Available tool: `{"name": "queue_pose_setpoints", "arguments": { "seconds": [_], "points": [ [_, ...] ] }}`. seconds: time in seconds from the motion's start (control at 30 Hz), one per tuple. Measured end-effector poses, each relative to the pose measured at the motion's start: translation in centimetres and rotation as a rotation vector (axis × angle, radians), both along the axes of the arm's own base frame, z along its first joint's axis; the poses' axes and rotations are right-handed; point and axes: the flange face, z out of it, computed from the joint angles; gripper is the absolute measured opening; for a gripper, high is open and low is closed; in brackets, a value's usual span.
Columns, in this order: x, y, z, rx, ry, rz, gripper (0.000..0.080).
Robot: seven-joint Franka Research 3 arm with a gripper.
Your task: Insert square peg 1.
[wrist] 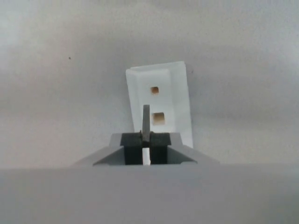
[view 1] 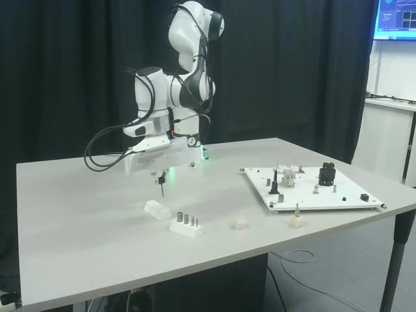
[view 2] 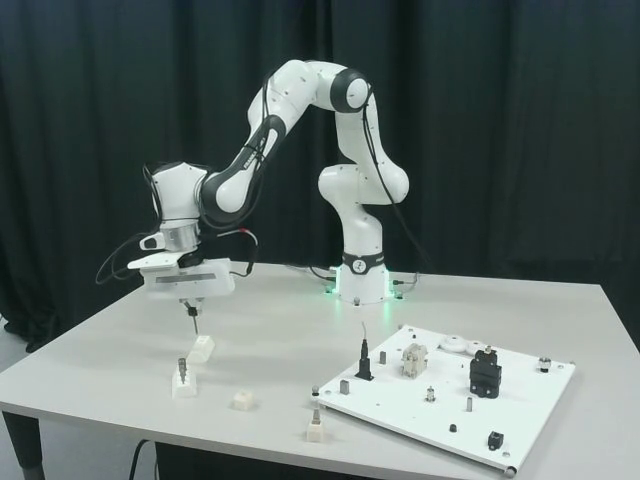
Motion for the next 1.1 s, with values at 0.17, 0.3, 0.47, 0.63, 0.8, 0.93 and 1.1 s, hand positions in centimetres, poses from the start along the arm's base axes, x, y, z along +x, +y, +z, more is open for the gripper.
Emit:
{"name": "queue_pose_setpoints", "arguments": {
  "seconds": [0.17,0.3,0.47,0.63,0.8,0.93,1.1],
  "points": [
    [0.5,0.8,0.5,0.005,-0.007,0.015,0.0028],
    [1.0,1.7,1.1,0.015,-0.012,0.034,0.0027],
    [1.8,3.4,2.1,0.032,-0.020,0.064,0.0027],
    [2.8,5.7,3.2,0.053,-0.025,0.096,0.0027],
    [3.8,8.5,4.4,0.076,-0.029,0.135,0.0027],
    [4.6,11.0,5.3,0.091,-0.032,0.164,0.0027],
    [5.6,14.4,6.4,0.105,-0.036,0.196,0.0027]
  ]
}}
